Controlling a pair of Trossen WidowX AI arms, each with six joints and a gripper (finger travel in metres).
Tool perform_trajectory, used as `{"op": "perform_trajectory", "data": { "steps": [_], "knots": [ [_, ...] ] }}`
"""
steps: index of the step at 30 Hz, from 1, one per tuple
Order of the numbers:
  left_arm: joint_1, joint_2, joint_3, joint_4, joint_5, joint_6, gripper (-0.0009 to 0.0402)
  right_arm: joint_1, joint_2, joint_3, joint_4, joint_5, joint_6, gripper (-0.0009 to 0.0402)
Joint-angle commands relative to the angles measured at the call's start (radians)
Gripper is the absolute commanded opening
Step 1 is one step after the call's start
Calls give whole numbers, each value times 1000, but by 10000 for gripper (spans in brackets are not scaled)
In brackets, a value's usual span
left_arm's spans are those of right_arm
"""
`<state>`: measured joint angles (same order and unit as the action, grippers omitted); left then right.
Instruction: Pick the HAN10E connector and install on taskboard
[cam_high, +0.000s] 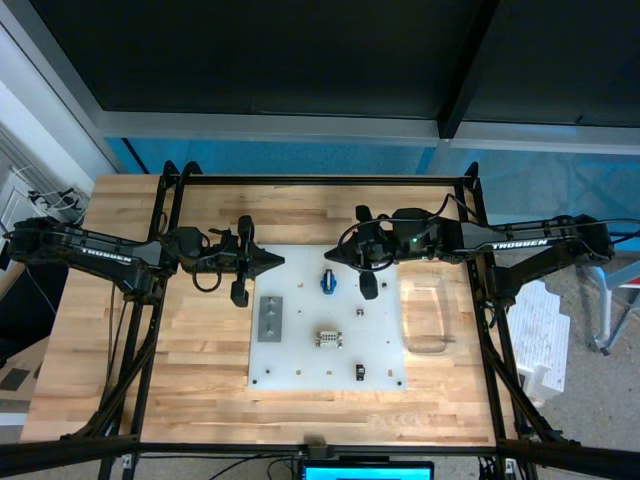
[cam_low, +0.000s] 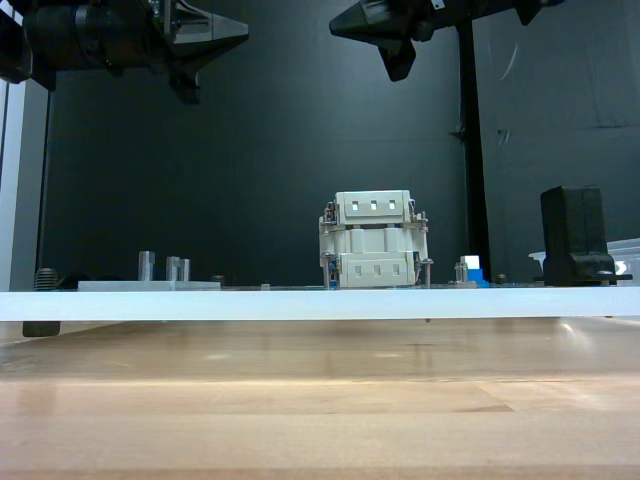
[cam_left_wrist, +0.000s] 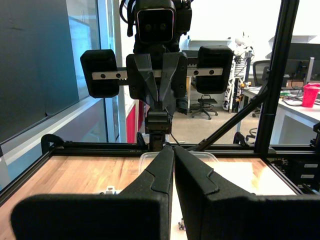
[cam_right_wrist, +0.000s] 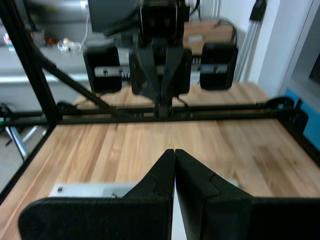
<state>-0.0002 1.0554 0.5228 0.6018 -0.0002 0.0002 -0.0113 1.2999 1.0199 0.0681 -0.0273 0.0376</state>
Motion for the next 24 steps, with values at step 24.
{"op": "perform_trajectory", "data": {
  "steps": [24],
  "knots": [
    [0,0,0,0,0,0,1,-16,-27,-249,449,8,66,0]
  ]
}}
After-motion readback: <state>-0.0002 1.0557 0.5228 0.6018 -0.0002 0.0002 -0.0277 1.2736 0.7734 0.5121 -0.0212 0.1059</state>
